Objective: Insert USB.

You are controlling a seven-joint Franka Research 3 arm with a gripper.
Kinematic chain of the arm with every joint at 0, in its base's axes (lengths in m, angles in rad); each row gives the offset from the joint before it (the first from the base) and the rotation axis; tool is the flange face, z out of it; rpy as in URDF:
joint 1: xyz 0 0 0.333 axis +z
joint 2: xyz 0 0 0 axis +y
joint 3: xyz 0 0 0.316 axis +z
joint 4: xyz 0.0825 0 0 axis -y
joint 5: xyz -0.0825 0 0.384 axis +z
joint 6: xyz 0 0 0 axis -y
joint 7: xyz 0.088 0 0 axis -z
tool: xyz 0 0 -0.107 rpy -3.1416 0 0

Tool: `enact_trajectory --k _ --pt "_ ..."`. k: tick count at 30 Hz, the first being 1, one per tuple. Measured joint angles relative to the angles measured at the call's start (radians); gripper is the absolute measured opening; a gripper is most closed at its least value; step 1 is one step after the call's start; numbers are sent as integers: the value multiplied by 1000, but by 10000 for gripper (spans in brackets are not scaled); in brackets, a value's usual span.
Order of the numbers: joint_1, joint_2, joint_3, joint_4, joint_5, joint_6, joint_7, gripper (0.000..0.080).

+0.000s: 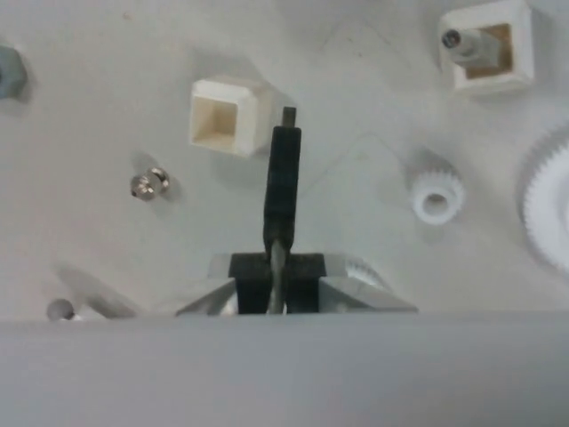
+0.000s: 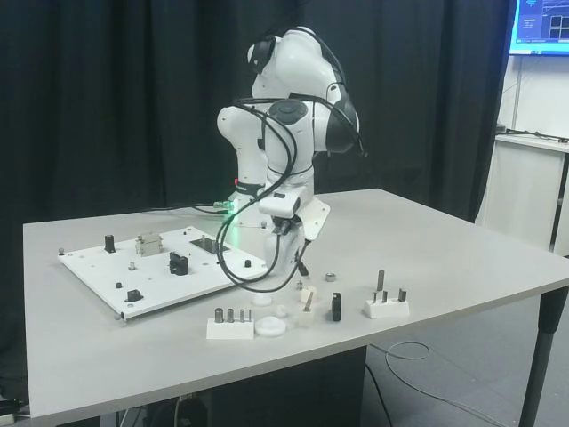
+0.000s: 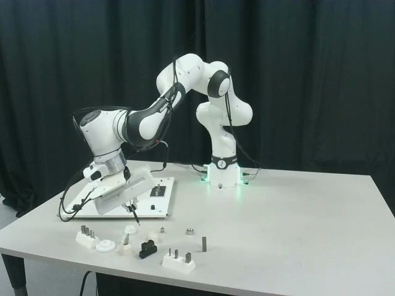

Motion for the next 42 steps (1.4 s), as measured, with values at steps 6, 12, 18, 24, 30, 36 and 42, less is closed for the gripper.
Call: enact_trajectory --k 6,12,18,24,30,36,42 --pt "-2 -2 -4 13 -46 -2 -3 29" --pt "-9 -11 -5 18 -100 -12 -4 29" --pt "-18 -23 -5 18 -156 -27 -5 28" --pt "-33 -37 -5 18 -210 -51 -12 28" --pt "-56 -51 -4 15 -266 -72 -28 28" --pt "-89 -73 -4 -3 -316 -83 -61 28" --pt "-129 -104 -4 -36 -361 -83 -105 28"
